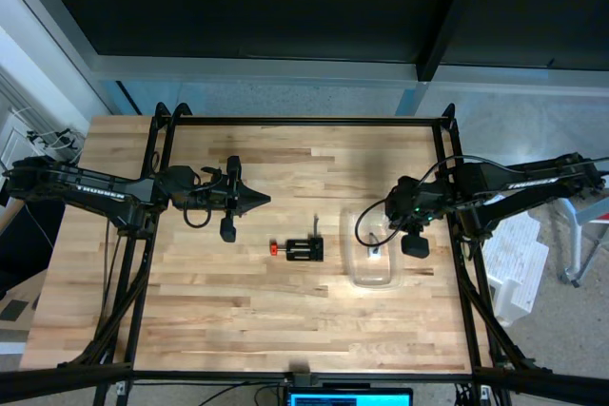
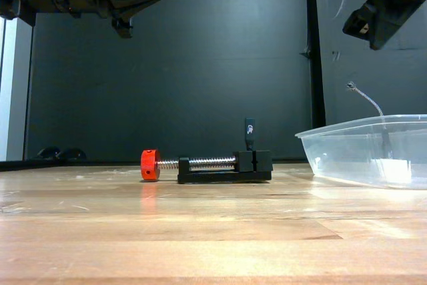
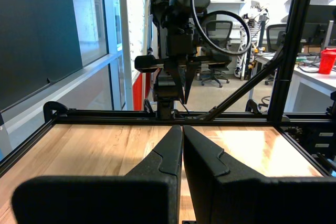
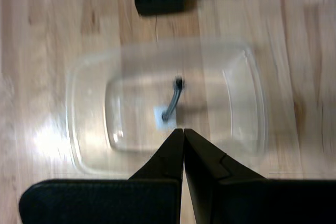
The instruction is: Pick the USB-C connector and install on taskboard
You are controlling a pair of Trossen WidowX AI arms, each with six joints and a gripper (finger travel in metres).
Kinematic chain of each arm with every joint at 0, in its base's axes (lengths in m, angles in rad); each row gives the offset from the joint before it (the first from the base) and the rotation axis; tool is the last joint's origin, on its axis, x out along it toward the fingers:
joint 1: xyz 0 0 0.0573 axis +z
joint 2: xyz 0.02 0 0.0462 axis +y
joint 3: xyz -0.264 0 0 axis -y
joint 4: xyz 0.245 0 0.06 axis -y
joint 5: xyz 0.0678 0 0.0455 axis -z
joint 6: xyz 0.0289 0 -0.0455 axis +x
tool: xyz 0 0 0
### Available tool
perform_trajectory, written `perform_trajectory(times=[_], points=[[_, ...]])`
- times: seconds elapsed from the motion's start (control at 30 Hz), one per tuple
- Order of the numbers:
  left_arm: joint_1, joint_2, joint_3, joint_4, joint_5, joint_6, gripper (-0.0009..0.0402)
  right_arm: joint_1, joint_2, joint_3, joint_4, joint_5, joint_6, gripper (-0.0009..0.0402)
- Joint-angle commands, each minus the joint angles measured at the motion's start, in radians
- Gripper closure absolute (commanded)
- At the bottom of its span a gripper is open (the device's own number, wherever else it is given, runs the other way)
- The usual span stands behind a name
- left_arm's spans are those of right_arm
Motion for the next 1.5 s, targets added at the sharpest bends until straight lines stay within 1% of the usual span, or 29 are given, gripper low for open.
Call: perform_trajectory(times=[0.03, 0.1, 0.17, 0.47, 0.5, 0.57, 0.6, 0.73, 0.83, 1.3, 1.5], points=[[0.000, 0.000, 0.000, 0.000, 0.000, 0.000, 0.0393, 0.002, 0.036, 0.019, -0.029, -0.003, 0.005, 0.0392], [0.000, 0.000, 0.000, 0.000, 0.000, 0.000, 0.0393, 0.003, 0.060, 0.024, -0.043, -0.004, 0.008, 0.0383], [0.000, 0.000, 0.000, 0.000, 0.000, 0.000, 0.0393, 0.005, 0.083, 0.026, -0.050, -0.004, 0.017, 0.0364], [0.000, 0.000, 0.000, 0.000, 0.000, 0.000, 0.0393, 0.014, 0.196, 0.025, -0.045, -0.002, 0.056, 0.0240], [0.000, 0.000, 0.000, 0.000, 0.000, 0.000, 0.0393, 0.021, 0.209, 0.025, -0.045, 0.002, 0.056, 0.0231], [0.000, 0.000, 0.000, 0.000, 0.000, 0.000, 0.0393, 0.039, 0.229, 0.024, -0.044, 0.026, 0.057, 0.0218], [0.000, 0.000, 0.000, 0.000, 0.000, 0.000, 0.0393, 0.046, 0.239, 0.024, -0.042, 0.034, 0.057, 0.0214], [0.000, 0.000, 0.000, 0.000, 0.000, 0.000, 0.0393, 0.056, 0.270, 0.023, -0.028, 0.034, 0.056, 0.0208], [0.000, 0.000, 0.000, 0.000, 0.000, 0.000, 0.0393, 0.057, 0.294, 0.023, -0.013, 0.045, 0.055, 0.0208], [0.000, 0.000, 0.000, 0.000, 0.000, 0.000, 0.0393, 0.097, 0.367, -0.025, 0.087, 0.045, 0.052, 0.0208], [0.000, 0.000, 0.000, 0.000, 0.000, 0.000, 0.0393, 0.113, 0.370, -0.072, 0.158, 0.042, 0.061, 0.0208]])
